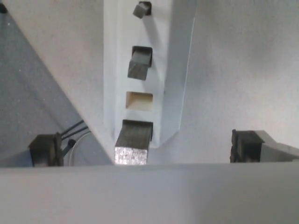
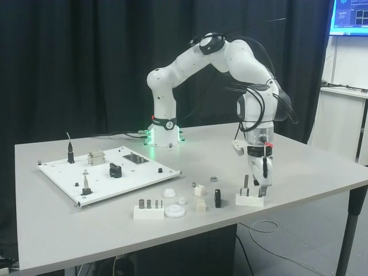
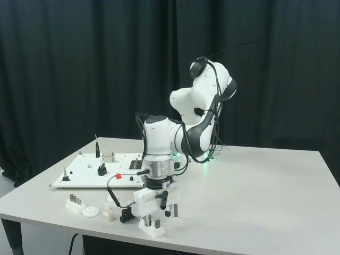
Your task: Pick square peg 4.
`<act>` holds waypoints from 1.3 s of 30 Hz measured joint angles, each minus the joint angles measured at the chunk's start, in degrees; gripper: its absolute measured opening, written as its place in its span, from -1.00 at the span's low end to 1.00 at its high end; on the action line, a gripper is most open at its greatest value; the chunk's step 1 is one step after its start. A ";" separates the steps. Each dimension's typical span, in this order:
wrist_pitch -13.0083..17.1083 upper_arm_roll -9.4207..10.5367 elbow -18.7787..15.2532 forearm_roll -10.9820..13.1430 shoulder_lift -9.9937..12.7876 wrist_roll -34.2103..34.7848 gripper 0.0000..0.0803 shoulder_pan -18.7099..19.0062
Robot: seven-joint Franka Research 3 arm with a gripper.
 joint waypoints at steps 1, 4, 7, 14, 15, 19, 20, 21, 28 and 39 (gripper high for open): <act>0.11 0.00 -0.06 0.05 0.05 -0.25 0.99 0.04; 0.54 0.01 -0.21 0.21 0.24 -1.13 0.99 0.14; 0.89 0.03 -0.26 0.43 0.50 -2.06 0.99 0.23; 1.46 0.15 -0.26 1.18 1.09 -2.63 0.99 0.35; 1.46 0.16 -0.26 1.41 1.15 -2.71 0.99 0.36; 1.46 0.17 -0.26 2.07 1.33 -2.94 0.36 0.36; 1.46 0.17 -0.26 2.14 1.35 -2.94 0.36 0.36; 1.46 0.18 -0.26 2.21 1.36 -2.94 0.36 0.36; 1.47 0.13 -0.26 2.41 1.37 -2.94 -0.05 0.36; 0.68 -0.81 -0.27 2.83 1.19 -2.86 -0.61 0.38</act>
